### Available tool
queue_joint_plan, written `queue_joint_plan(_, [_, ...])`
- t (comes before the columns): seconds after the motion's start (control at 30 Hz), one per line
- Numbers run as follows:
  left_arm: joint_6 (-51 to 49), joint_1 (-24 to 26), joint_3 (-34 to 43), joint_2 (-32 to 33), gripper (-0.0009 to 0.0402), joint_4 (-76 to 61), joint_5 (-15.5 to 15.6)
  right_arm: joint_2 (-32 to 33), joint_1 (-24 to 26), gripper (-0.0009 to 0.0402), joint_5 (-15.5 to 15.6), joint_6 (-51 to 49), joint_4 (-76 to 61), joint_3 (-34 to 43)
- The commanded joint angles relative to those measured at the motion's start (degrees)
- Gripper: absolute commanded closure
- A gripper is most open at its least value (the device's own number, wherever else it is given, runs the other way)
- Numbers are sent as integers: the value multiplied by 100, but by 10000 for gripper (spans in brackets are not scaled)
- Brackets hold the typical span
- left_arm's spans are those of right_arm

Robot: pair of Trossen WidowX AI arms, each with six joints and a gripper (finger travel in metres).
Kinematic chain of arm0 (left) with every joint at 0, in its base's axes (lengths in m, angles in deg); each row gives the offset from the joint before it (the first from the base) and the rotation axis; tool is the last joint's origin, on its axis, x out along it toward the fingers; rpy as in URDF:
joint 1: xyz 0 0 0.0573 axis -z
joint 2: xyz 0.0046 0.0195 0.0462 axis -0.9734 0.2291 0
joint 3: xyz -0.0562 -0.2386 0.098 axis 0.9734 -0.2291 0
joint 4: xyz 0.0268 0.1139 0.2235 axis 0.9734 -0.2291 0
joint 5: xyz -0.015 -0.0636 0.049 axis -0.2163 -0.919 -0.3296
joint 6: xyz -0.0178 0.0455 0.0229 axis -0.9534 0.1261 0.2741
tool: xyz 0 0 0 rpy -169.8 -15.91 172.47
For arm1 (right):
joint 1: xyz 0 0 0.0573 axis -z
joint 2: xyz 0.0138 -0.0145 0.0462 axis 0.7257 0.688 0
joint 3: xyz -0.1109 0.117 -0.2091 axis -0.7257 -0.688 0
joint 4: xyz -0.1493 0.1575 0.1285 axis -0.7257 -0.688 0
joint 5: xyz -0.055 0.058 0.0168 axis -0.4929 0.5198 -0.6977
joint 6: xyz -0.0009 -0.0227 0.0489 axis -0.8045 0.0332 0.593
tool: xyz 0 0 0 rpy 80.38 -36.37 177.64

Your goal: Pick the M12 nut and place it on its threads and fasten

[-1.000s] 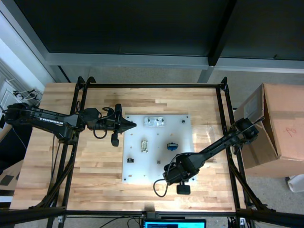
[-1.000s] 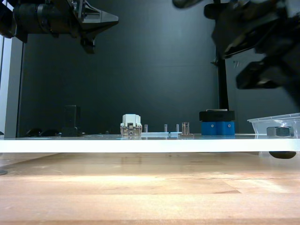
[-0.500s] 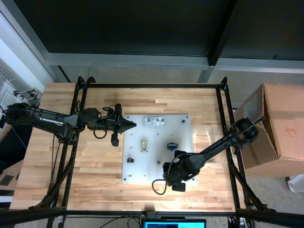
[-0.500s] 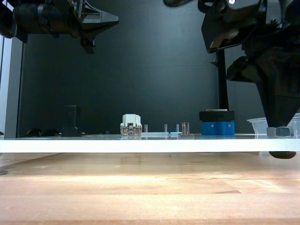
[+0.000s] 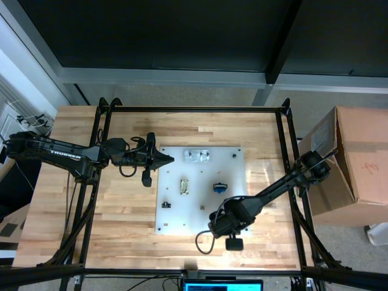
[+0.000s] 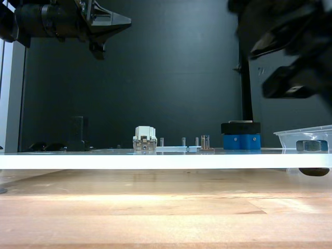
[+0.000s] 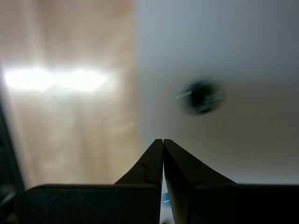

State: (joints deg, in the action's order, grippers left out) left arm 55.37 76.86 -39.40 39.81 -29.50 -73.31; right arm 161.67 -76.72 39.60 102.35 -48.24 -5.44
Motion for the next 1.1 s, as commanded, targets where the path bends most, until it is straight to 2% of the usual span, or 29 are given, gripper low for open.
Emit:
queue_joint_plan(0.03, [2, 0, 0, 0, 393, 2, -2, -2, -7, 393, -149, 59, -35, 2])
queue_joint_plan(0.23, [0, -2, 0, 0, 393, 4, 0, -4, -4, 393, -151, 66, -31, 2])
queue_joint_plan(0.37, [0, -2, 0, 0, 393, 4, 0, -81, -7, 393, -310, 50, -22, 2])
queue_joint_plan(0.53, [2, 0, 0, 0, 393, 2, -2, -269, 2, 393, -313, -31, -7, -44])
queue_joint_plan(0.57, [0, -2, 0, 0, 393, 4, -2, -361, 33, 393, -433, -87, 7, -74])
queue_joint_plan(0.67, [0, -2, 2, 0, 393, 4, 0, -787, 111, 394, -1082, -293, 179, -234])
queue_joint_plan(0.7, [0, -2, 0, 0, 393, 4, 0, -942, 166, 393, -1182, -435, 334, -308])
queue_joint_plan(0.93, [0, 0, 2, 0, 393, 4, 0, -2166, 767, 394, -1156, -1598, 1766, -1152])
queue_joint_plan(1.1, [0, -2, 0, 0, 393, 4, 0, -2929, 1543, 394, -1132, -2105, 2527, -1764])
